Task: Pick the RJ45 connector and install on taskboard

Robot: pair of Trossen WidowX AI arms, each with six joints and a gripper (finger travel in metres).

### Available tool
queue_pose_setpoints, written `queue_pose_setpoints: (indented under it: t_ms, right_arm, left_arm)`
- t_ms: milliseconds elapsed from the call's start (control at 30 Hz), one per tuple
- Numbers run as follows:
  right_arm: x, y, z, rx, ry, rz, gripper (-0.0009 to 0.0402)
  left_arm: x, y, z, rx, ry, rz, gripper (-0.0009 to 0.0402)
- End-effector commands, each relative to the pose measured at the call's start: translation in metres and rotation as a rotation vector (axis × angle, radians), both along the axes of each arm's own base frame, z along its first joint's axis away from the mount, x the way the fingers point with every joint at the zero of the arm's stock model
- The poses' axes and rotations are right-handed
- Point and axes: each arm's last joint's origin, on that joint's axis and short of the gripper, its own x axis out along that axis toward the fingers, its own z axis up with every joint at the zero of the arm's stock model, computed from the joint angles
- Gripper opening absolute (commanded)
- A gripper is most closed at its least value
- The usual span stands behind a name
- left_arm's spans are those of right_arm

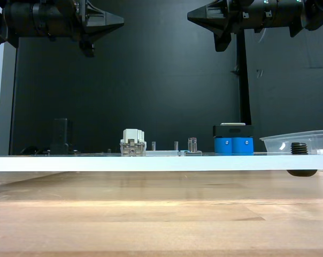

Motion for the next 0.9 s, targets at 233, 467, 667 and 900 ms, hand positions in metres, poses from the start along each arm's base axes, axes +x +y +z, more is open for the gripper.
queue_pose_setpoints:
  t_ms: [233,467,667,900]
  right_arm:
    - [0.0001,0.0001,-0.0001,-0.001,0.002,0.0,0.0]
    - [0.0001,0.0,-0.0008,-0.001,0.009,0.0,0.0]
    - [0.0001,0.0001,-0.0011,-0.001,0.011,0.0,0.0]
    - [0.0001,0.0001,-0.0011,-0.001,0.012,0.0,0.0]
  left_arm:
    - [0.0,0.0,0.0,0.0,0.0,0.0,0.0]
    - [0.0001,0.0001,-0.0001,0.0,0.0,0.0,0.0]
    - [0.0,0.0,0.0,0.0,0.0,0.0,0.0]
    - [0.0001,0.0,0.0,0.0,0.0,0.0,0.0]
